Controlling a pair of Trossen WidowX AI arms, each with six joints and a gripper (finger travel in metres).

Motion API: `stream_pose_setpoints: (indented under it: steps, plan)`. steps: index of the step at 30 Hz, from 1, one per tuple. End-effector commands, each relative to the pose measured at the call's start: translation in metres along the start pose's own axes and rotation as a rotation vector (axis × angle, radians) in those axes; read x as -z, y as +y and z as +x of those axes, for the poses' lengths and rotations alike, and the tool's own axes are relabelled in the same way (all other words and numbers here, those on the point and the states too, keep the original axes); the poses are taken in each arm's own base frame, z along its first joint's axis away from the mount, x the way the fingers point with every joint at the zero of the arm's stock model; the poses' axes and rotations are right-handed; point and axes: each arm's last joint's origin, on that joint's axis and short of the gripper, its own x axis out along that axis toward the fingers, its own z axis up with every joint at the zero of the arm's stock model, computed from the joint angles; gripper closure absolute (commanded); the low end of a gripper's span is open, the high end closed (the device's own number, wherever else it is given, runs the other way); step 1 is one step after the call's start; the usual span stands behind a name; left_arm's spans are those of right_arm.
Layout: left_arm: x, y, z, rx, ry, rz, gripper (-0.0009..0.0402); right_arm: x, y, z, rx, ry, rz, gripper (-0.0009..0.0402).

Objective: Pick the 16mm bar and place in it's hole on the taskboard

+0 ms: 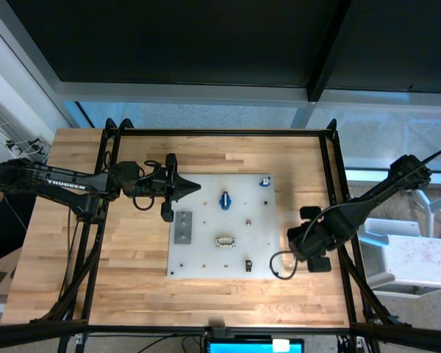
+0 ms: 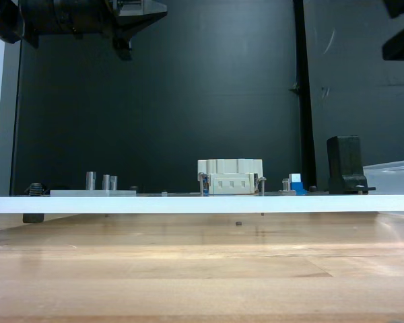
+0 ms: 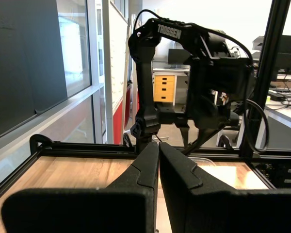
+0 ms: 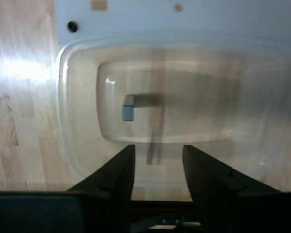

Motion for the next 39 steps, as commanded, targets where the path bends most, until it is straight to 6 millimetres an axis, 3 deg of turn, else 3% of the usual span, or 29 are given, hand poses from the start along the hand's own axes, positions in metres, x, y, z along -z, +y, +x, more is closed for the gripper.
stream_pose_setpoints:
  steps: [1, 7, 39]
  plan:
    - [0.0, 0.0, 0.0, 0.0, 0.0, 0.0, 0.0393, 0.003, 0.003, 0.009, 0.0, 0.003, 0.005, 0.0218]
    - [0.0, 0.0, 0.0, 0.0, 0.0, 0.0, 0.0393, 0.002, 0.007, 0.024, -0.012, -0.011, 0.024, 0.0187]
    - [0.0, 0.0, 0.0, 0.0, 0.0, 0.0, 0.0393, 0.002, 0.021, 0.085, -0.035, 0.01, 0.004, 0.0191]
